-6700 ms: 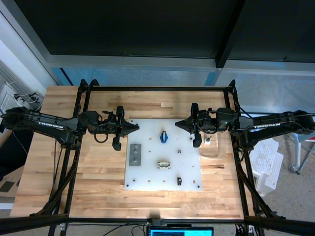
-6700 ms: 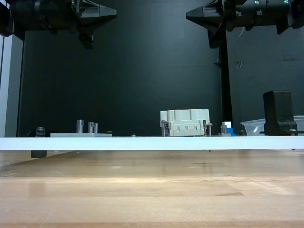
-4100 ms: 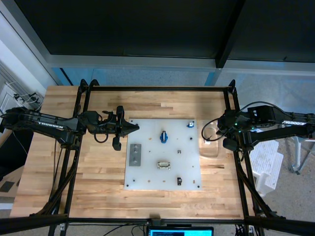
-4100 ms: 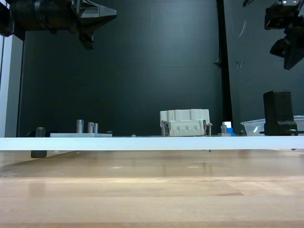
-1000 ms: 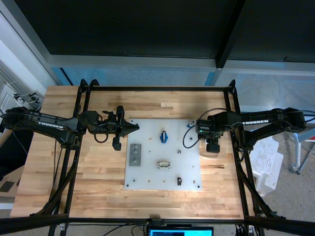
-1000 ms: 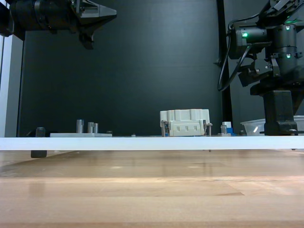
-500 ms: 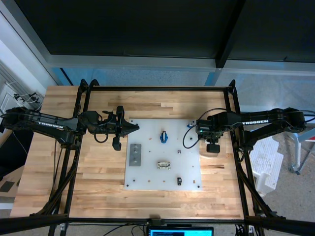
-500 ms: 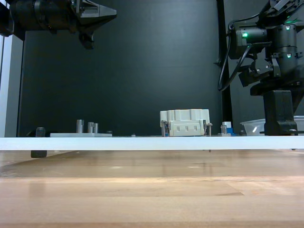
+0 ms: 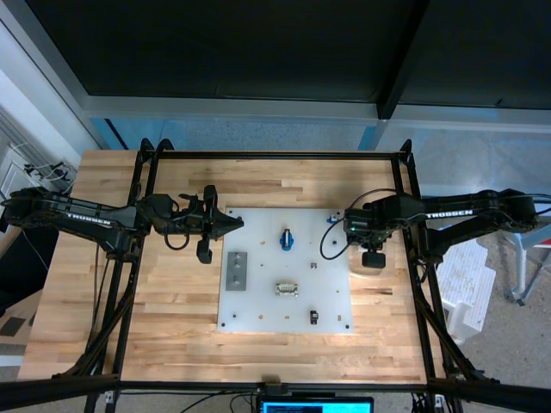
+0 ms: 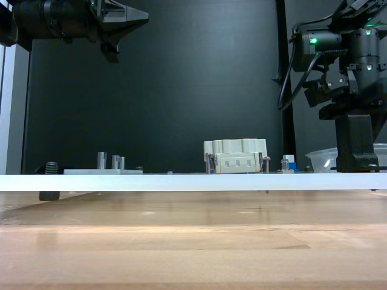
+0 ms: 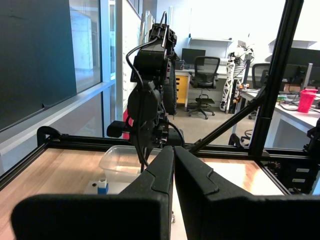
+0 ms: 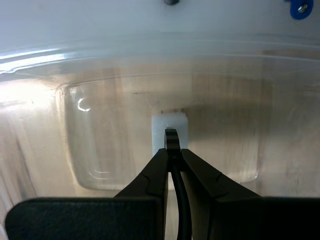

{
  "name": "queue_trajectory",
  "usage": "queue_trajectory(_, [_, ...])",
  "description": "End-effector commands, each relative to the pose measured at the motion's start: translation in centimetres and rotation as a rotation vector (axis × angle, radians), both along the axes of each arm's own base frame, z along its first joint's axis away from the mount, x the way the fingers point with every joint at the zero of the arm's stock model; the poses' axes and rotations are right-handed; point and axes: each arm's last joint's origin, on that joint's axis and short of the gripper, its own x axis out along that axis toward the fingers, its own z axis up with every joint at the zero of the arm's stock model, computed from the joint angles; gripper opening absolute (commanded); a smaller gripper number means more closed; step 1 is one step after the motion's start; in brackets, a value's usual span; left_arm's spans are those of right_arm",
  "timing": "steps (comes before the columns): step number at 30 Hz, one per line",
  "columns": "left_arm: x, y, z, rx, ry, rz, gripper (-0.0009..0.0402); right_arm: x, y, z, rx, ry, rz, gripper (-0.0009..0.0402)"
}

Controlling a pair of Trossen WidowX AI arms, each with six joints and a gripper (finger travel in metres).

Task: Pick the USB connector and install on taskboard

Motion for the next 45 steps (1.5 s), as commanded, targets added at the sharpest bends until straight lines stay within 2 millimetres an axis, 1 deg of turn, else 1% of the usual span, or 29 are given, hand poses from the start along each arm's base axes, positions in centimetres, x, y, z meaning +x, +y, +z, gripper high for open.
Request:
queue_trajectory(1, [0.0,0.0,0.0,0.0,0.0,0.0,0.0,-0.2,0.0,0.6,-0.001,-0.003,0.008,0.0])
queue_trajectory(8, [0.0,0.0,0.0,0.0,0.0,0.0,0.0,-0.4,0.1,1.7,-0.004,-0.02,0.019,0.0])
queue_trajectory(12, [0.0,0.0,0.0,0.0,0.0,0.0,0.0,-0.4,0.1,2.7,0.0,-0.034,0.02,0.0])
queue_trajectory(15, [0.0,0.0,0.0,0.0,0.0,0.0,0.0,-0.1,0.2,4.1,-0.001,-0.048,0.026,0.0])
queue_trajectory(21, [0.0,0.0,0.0,0.0,0.0,0.0,0.0,0.1,0.7,7.5,-0.004,-0.084,0.052,0.0])
queue_trajectory(23, [0.0,0.0,0.0,0.0,0.0,0.0,0.0,0.1,0.9,8.3,-0.004,-0.087,0.059,0.0])
queue_trajectory(26, [0.0,0.0,0.0,0.0,0.0,0.0,0.0,-0.1,1.1,9.0,-0.003,-0.08,0.07,0.0])
queue_trajectory(31, [0.0,0.0,0.0,0.0,0.0,0.0,0.0,-0.3,1.7,9.5,0.0,-0.069,0.099,0.0])
queue_trajectory(37, [0.0,0.0,0.0,0.0,0.0,0.0,0.0,0.1,3.0,9.2,0.0,-0.053,0.114,0.0])
queue_trajectory(42, [0.0,0.0,0.0,0.0,0.0,0.0,0.0,1.1,4.9,8.5,-0.015,-0.04,0.122,0.0])
queue_trajectory(45, [0.0,0.0,0.0,0.0,0.0,0.0,0.0,2.1,6.1,8.3,-0.008,-0.036,0.102,0.0])
